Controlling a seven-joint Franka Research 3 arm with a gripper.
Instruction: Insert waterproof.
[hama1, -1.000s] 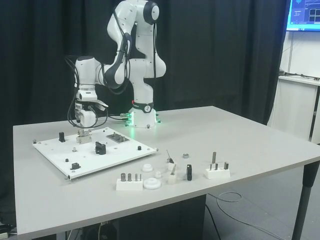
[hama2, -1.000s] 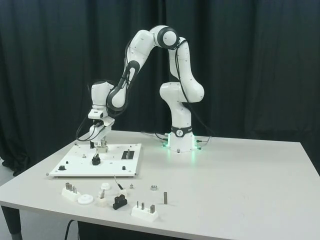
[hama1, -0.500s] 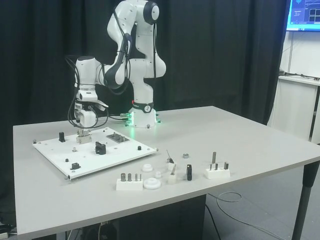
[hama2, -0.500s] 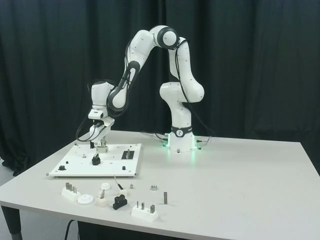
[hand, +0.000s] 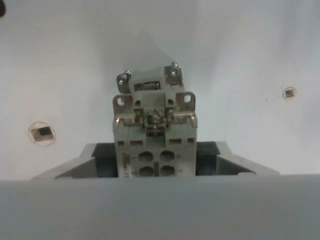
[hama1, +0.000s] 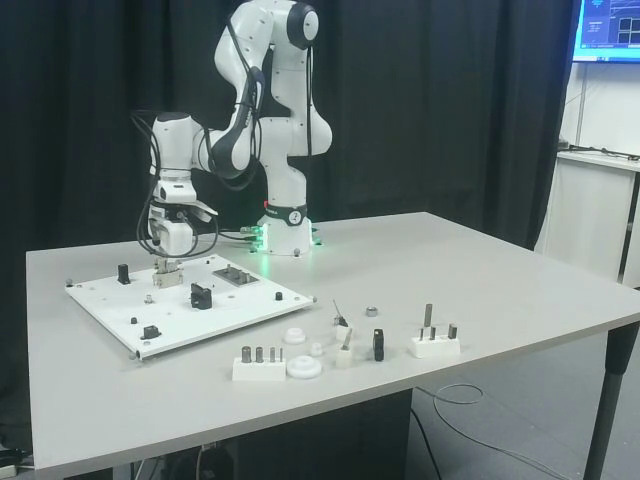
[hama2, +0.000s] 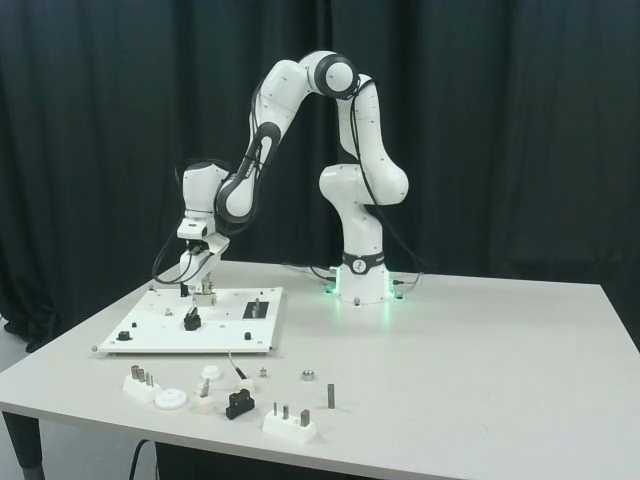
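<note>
A grey tabletop (hama1: 480, 270) stood before black curtains (hama2: 500, 120); one white board (hama1: 110, 310) carried one waterproof connector (hand: 154, 132); jaw state unclear.

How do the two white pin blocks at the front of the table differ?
The left pin block is longer and carries three pins of about the same height; the right pin block is shorter, and one of its three pins stands clearly taller than the others. The left one sits nearer the white board. Both are white, rest on the table, and hold upright grey pins.
</note>
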